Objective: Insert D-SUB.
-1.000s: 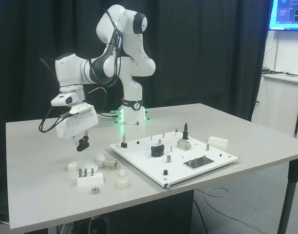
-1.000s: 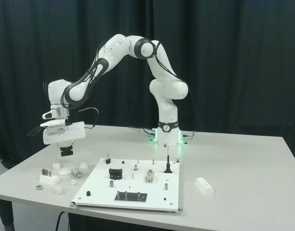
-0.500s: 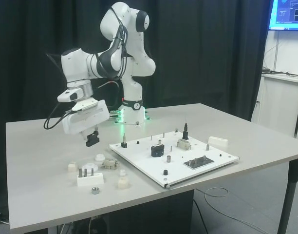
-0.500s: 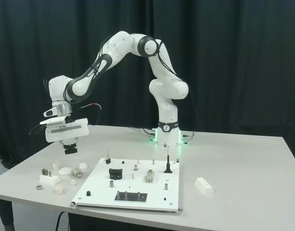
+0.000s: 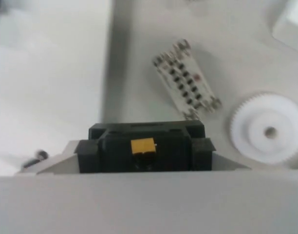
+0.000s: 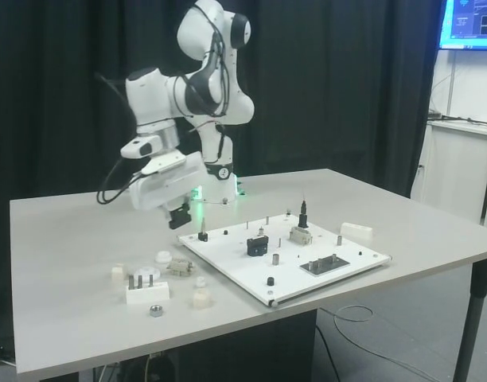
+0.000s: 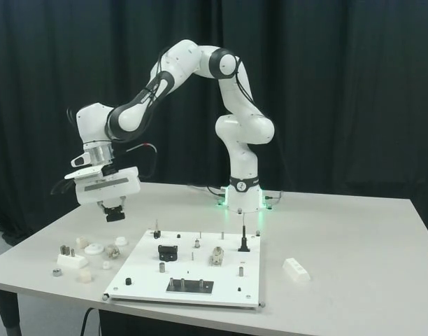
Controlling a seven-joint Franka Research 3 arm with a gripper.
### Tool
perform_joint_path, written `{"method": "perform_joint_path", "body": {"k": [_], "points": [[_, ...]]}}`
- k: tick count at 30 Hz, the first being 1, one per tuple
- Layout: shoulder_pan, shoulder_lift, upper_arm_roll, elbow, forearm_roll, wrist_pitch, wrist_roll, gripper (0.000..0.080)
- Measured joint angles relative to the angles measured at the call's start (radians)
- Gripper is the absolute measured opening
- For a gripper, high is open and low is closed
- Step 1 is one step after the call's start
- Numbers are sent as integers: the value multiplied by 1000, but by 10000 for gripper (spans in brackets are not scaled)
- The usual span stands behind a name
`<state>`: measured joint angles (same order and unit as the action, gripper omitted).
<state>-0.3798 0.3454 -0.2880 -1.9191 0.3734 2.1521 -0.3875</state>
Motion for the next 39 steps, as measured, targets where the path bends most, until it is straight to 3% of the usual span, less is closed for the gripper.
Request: {"method": "perform_joint_path", "body": {"k": [14, 20, 28, 34, 39], "points": [[113, -62, 1, -33, -57, 3, 258, 380], [163, -88, 2, -55, -77, 31, 374, 380], [222, -125, 2, -105, -94, 89, 473, 380], [256, -151, 2, -158, -102, 150, 616, 380], [281, -168, 4, -207, -111, 212, 653, 380]]}}
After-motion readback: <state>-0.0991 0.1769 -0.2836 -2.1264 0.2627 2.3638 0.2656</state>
